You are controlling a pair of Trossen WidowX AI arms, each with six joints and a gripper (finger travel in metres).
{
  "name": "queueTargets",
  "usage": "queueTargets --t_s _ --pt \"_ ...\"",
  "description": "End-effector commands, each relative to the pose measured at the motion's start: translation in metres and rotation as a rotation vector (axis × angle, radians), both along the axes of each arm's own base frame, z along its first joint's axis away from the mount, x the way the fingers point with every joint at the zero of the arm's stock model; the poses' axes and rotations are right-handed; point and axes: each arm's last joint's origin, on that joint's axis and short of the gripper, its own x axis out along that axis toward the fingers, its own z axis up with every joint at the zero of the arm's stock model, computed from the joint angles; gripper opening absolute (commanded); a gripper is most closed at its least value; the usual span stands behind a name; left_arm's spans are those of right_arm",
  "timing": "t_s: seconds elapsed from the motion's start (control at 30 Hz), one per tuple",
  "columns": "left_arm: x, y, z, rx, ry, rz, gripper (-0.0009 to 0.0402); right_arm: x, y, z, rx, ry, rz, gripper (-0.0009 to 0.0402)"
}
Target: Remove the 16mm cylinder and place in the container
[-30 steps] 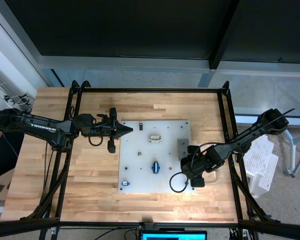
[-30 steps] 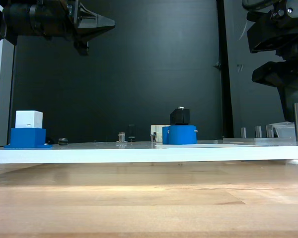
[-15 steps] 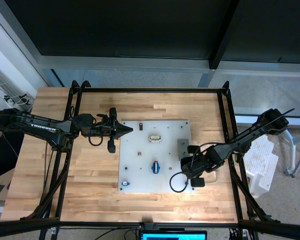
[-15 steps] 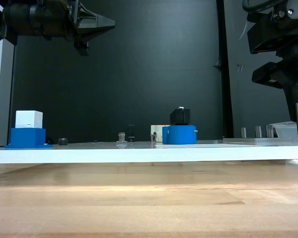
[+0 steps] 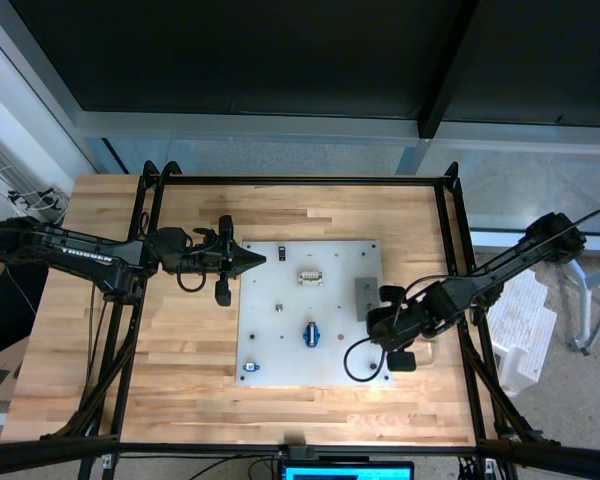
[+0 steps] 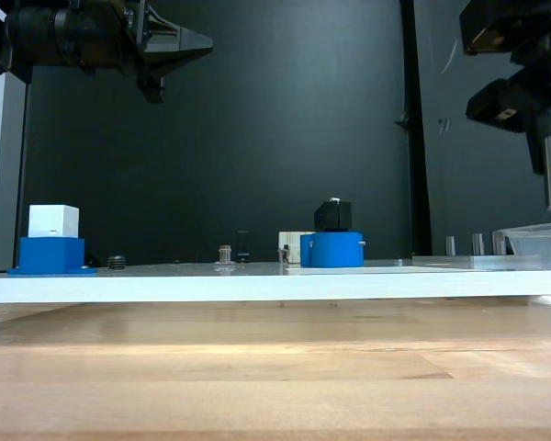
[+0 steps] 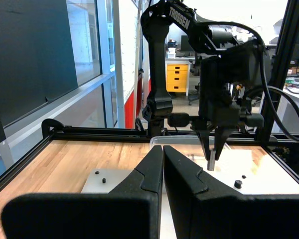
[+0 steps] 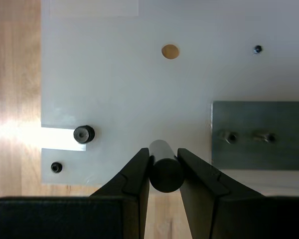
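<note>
The right hand [image 8: 163, 153] clamps a short, smooth silver-grey metal 16mm cylinder [image 8: 165, 172] between its 2 black fingers. It holds the cylinder upright and lifted off the matte white square board [image 5: 280, 335], just beside a dull grey rectangular metal block [image 8: 259, 134]. The clear, low-walled plastic container [image 6: 535, 233] sits near the board's right edge. Above the pale wooden tabletop [image 5: 180, 380], the left hand [image 5: 252, 259] hangs at the board's left edge, its 2 fingers pressed together on nothing.
</note>
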Motion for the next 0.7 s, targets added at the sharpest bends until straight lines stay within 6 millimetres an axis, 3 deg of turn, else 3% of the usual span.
queueTargets --t_s 0.03,0.4,0.7 --pt "0.000 0.000 0.000 0.000 0.000 0.000 0.0000 -0.005 -0.002 0.005 0.004 -0.007 -0.003 0.0009" --pt "0.000 0.000 0.000 0.000 0.000 0.000 0.0000 -0.031 -0.016 0.016 -0.010 0.023 -0.006 0.0009" --pt "0.000 0.000 0.000 0.000 0.000 0.000 0.0000 -0.060 -0.025 -0.004 0.005 0.083 -0.058 0.0009"
